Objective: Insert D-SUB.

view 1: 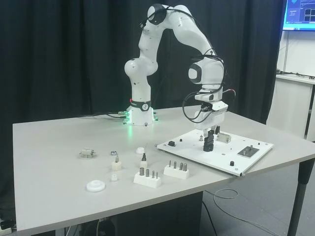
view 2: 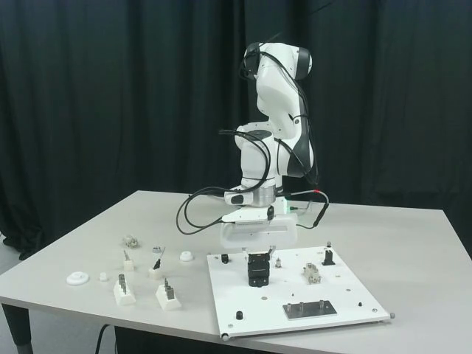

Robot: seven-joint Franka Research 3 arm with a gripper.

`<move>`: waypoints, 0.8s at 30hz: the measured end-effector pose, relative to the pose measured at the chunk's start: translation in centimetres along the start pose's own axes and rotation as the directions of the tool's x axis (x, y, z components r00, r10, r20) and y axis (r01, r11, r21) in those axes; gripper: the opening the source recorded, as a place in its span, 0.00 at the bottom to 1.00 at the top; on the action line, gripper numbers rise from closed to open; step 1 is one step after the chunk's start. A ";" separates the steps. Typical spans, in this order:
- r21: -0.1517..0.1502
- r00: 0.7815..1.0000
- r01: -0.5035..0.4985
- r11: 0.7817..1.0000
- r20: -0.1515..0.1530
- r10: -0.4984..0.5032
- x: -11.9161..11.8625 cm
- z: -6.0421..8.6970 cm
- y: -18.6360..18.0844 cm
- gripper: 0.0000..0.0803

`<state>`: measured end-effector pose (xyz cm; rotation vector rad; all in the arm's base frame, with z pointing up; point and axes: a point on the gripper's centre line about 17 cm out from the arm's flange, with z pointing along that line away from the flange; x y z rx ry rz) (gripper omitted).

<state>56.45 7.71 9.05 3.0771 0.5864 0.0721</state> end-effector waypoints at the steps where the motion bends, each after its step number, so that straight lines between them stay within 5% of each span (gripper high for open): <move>1: 0.000 1.000 -0.001 1.000 0.000 0.001 0.0 0.0 0.0 0.48; 10: 0.001 1.000 -0.002 1.000 0.002 0.002 -0.1 0.1 -0.1 0.48; 11: 0.000 1.000 -0.002 1.000 0.002 0.002 0.0 0.1 -0.1 0.79; 16: -0.001 1.000 -0.004 1.000 -0.006 0.004 0.3 -0.2 0.0 0.79; 17: -0.001 1.000 -0.004 1.000 -0.008 0.004 0.4 -0.4 0.1 0.96; 24: 0.006 1.000 -0.010 1.000 -0.006 0.010 0.8 -1.4 0.4 0.99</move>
